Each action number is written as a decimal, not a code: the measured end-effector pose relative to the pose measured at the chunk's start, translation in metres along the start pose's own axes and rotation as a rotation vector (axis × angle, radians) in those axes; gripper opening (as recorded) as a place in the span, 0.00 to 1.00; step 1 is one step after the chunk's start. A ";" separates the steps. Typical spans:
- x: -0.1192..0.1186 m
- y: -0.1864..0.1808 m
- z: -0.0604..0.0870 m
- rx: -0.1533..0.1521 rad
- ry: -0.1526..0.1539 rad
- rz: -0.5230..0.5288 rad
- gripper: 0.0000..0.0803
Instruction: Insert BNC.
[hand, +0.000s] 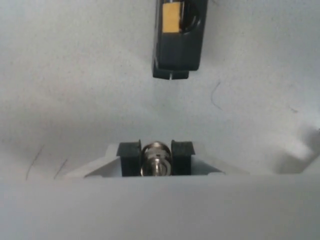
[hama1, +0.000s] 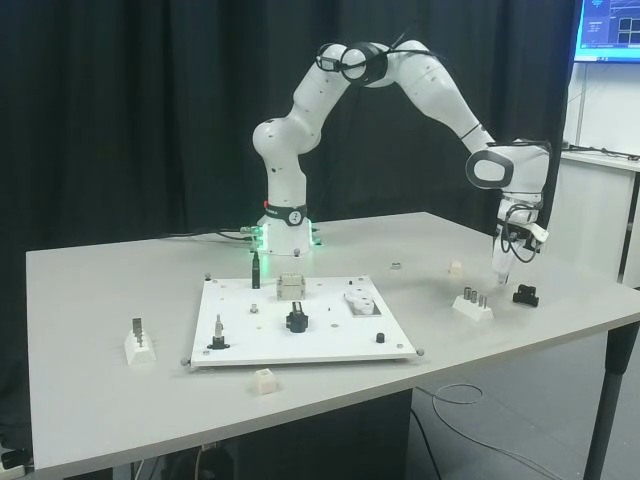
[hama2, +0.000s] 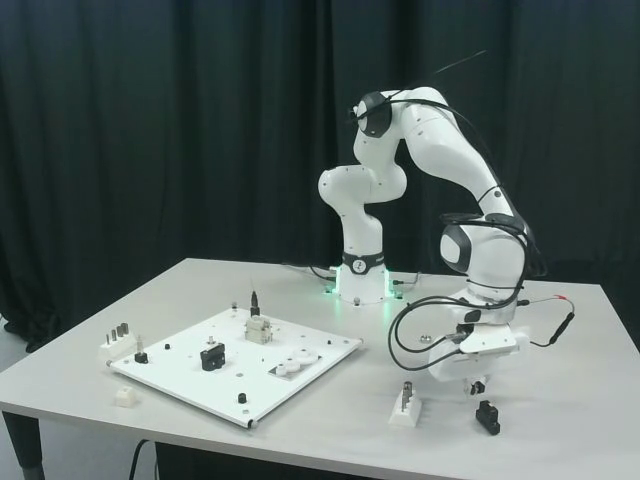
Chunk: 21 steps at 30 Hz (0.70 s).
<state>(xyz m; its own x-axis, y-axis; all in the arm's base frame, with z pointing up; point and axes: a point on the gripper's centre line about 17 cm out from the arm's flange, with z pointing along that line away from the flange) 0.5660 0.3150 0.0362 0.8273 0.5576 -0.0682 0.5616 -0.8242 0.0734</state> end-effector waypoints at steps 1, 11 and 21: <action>0.000 0.001 0.000 0.000 0.000 0.001 0.15; -0.001 0.019 -0.004 -0.035 -0.006 -0.006 0.15; -0.020 0.075 -0.019 -0.124 -0.074 -0.033 0.15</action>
<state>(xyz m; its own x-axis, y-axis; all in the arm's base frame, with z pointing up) 0.5915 0.2437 0.0624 0.8074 0.5718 -0.1452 0.5899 -0.7843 0.1921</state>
